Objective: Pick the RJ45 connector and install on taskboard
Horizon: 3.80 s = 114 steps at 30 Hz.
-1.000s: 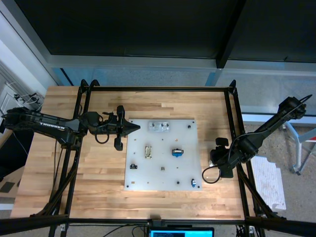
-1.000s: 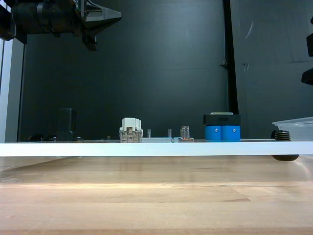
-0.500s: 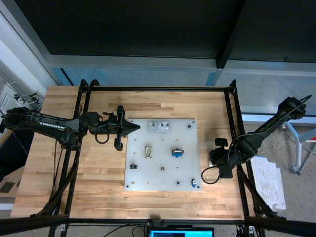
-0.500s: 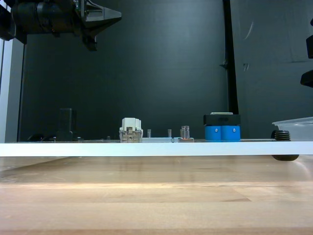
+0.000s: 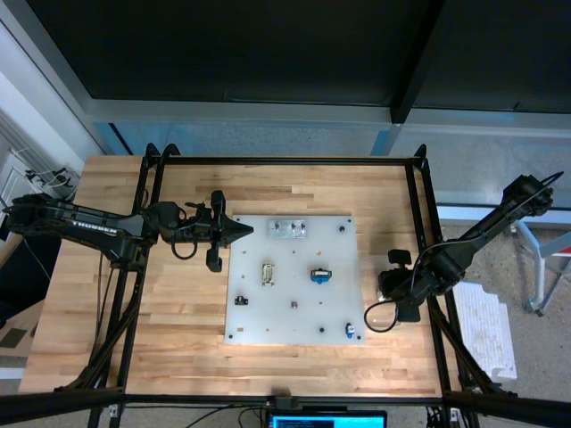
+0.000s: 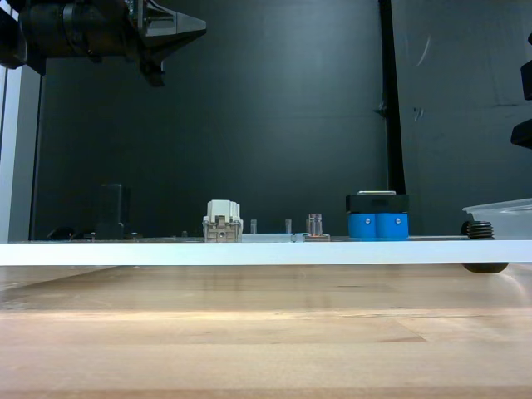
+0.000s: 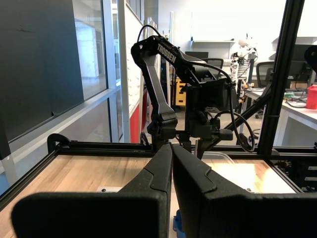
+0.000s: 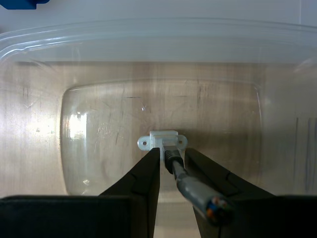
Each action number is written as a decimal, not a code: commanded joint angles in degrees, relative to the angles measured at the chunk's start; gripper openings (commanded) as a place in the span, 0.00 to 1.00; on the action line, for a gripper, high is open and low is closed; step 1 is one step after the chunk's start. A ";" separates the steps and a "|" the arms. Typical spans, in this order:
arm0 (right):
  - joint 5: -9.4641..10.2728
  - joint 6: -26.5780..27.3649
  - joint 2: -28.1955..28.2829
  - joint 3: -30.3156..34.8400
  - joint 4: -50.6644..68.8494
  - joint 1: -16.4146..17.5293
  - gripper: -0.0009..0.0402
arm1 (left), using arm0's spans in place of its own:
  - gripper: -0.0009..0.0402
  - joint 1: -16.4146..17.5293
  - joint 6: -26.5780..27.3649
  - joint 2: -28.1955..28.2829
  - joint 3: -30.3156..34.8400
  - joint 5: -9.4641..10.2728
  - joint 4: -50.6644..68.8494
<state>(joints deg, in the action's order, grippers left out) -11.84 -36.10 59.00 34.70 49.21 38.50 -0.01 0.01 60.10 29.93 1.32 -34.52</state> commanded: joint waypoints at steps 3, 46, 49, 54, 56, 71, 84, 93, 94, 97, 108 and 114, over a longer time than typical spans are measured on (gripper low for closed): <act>-0.02 0.46 -0.02 0.04 0.00 0.00 0.12 | 0.02 0.02 0.00 0.00 0.02 0.00 0.00; 1.68 1.11 2.23 13.57 10.75 -1.03 0.02 | 0.02 0.02 0.00 0.00 0.02 0.00 0.00; 2.47 0.28 3.76 16.00 10.99 -0.98 0.02 | 0.02 0.02 0.00 0.02 0.02 0.00 0.00; 2.40 -1.75 7.98 20.15 10.97 -0.85 0.02 | 0.02 0.00 0.00 0.00 0.02 0.00 -0.02; 2.40 -2.71 10.25 22.01 10.88 -0.74 0.02 | 0.02 0.00 0.00 0.00 0.02 0.00 0.00; 2.23 -4.63 26.36 34.16 8.17 1.79 0.02 | 0.02 0.02 0.00 0.00 0.02 0.00 0.00; 0.74 -4.98 32.37 37.53 5.53 2.10 0.02 | 0.02 0.02 0.00 0.00 0.02 0.00 0.00; -0.17 -4.37 32.63 36.81 4.94 2.10 0.02 | 0.02 0.02 0.00 0.00 0.02 0.00 0.00; -0.17 -4.39 32.63 36.48 4.63 2.10 0.02 | 0.02 0.00 0.00 0.00 0.02 0.00 0.00; -0.13 -4.39 32.63 35.23 2.19 2.10 0.02 | 0.02 0.00 0.00 0.00 0.02 0.00 0.00; -0.11 -3.93 34.03 34.42 1.40 2.16 0.02 | 0.02 0.00 0.00 0.02 0.02 0.00 0.00; -0.09 -3.93 34.03 34.25 1.51 2.40 0.02 | 0.02 0.00 0.00 0.00 0.02 0.00 0.00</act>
<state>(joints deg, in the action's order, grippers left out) -11.99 -39.97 93.01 69.06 50.70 40.82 -0.01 0.01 60.10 29.95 1.32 -34.50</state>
